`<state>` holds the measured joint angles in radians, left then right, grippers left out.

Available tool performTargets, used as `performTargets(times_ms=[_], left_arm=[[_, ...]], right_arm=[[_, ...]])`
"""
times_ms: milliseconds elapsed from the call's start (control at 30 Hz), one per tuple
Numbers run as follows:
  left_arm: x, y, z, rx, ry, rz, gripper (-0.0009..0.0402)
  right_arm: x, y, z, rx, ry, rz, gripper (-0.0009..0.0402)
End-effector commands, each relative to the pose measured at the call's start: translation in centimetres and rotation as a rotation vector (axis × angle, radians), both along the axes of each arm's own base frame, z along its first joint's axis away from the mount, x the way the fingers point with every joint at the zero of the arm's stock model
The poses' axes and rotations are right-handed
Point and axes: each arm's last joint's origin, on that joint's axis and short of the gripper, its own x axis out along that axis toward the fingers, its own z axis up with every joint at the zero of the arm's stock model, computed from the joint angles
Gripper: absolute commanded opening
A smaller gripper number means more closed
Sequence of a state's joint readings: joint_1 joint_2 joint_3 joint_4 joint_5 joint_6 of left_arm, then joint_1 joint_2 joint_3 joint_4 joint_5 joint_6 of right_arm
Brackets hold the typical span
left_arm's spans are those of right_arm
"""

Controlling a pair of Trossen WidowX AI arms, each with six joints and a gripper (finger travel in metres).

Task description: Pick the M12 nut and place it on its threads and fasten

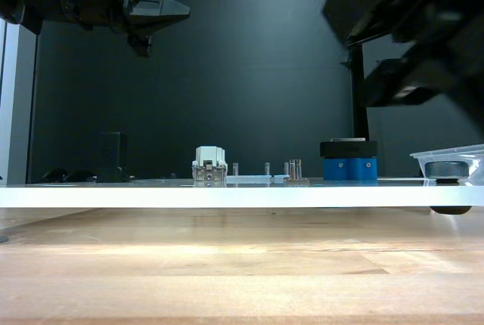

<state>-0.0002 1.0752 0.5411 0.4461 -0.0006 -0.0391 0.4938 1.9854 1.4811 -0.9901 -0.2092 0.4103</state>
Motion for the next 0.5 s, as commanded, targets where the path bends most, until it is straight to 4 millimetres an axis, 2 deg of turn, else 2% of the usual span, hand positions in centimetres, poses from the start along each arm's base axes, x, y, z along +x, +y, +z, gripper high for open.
performTargets(times_ms=[33, 367, 500], left_arm=[[0.00, 0.00, 0.00, 0.000, 0.000, 0.000, 0.0000], [0.00, 0.00, 0.01, 0.000, -0.001, 0.000, 0.0000], [0.00, 0.00, 0.00, 0.000, 0.000, 0.000, 0.0000]], right_arm=[[-0.14, -0.17, 0.07, -0.051, -0.008, -0.006, 0.0000], [0.16, -0.77, 0.13, -0.252, -0.116, -0.075, 0.0000], [0.35, -0.68, -0.03, -0.257, -0.133, -0.074, 0.0000]])
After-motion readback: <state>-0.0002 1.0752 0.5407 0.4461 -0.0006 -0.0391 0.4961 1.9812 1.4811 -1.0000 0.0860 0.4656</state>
